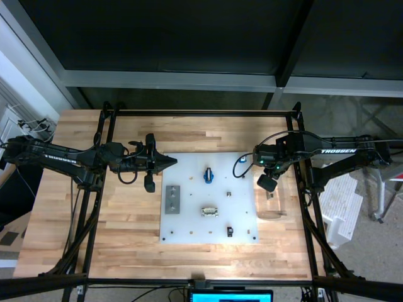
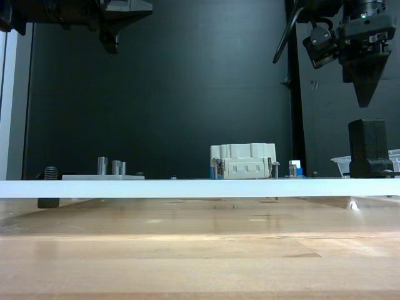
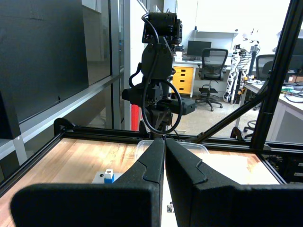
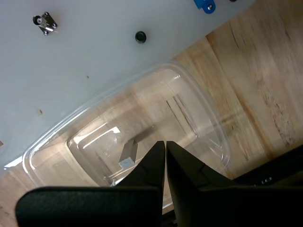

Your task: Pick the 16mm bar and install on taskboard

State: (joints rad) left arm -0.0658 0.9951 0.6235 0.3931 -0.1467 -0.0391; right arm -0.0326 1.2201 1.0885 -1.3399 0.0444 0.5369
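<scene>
The 16mm bar (image 4: 128, 154) is a short grey metal piece lying free on the floor of a clear plastic tray (image 4: 199, 99), clear of the board. My right gripper (image 4: 165, 144) hangs above that tray, fingers shut with nothing between them; it shows over the tray (image 1: 275, 202) by the white taskboard's (image 1: 189, 189) right edge, gripper (image 1: 269, 181), and high up (image 2: 364, 94) in the low view. My left gripper (image 1: 171, 163) is shut and empty, held level over the board's far left corner, pointing right; its fingertips (image 3: 164, 142) meet.
The board carries a grey block with pegs (image 1: 172, 199), a blue clip (image 1: 208, 175), a beige connector (image 1: 210, 212), a small blue-white part (image 1: 242, 162) and a black part (image 1: 230, 231). Black frame posts (image 1: 302, 189) flank the table.
</scene>
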